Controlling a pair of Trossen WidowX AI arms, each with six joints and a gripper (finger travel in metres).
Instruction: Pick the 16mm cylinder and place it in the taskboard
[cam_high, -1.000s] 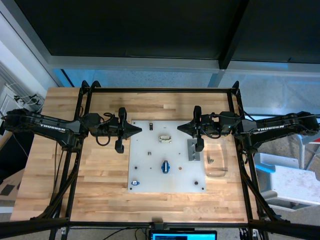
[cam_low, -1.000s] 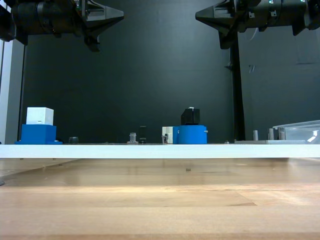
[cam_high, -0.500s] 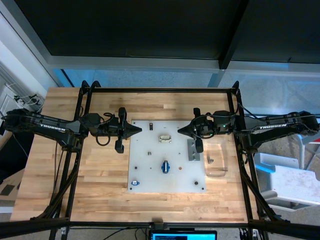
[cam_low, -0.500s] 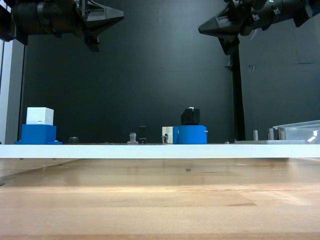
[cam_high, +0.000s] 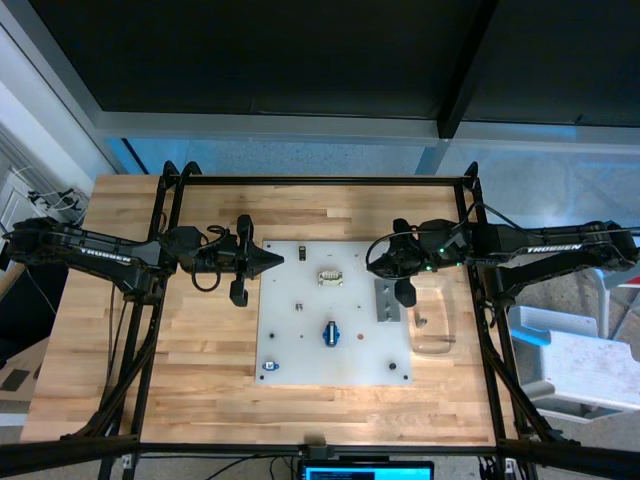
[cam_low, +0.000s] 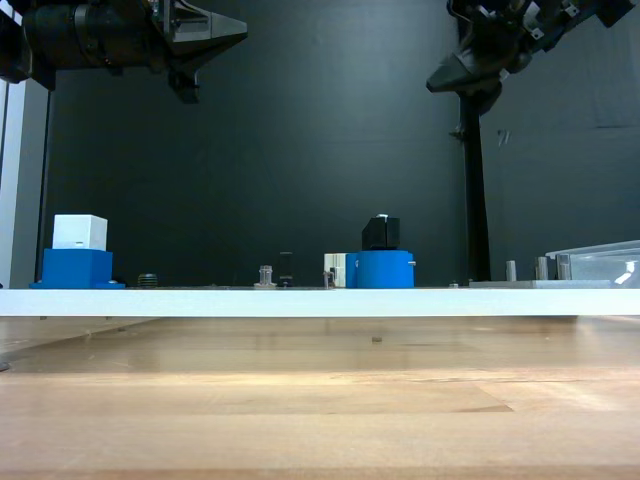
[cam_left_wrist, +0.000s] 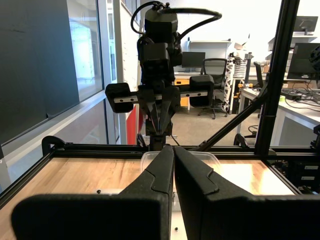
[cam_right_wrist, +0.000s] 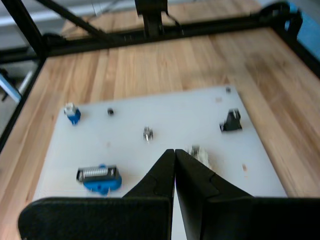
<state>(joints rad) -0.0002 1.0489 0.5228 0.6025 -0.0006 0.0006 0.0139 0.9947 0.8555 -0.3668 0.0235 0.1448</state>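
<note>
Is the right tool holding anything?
No: the right tool, shut and empty, hangs above the taskboard; the left tool, also shut, hangs by its left edge.

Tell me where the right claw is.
In the high view the right claw hangs shut over the flat white square taskboard, far right, by the grey rectangular block; the left claw hangs shut at its far left edge.

Robotics lab, office-like: my wooden table (cam_high: 330, 400) sits inside a black frame (cam_high: 320, 181); beyond my left gripper (cam_left_wrist: 173, 150) I see desks (cam_left_wrist: 295, 106), monitors (cam_left_wrist: 194, 59), an office chair (cam_left_wrist: 215, 67), big windows (cam_left_wrist: 82, 45).
</note>
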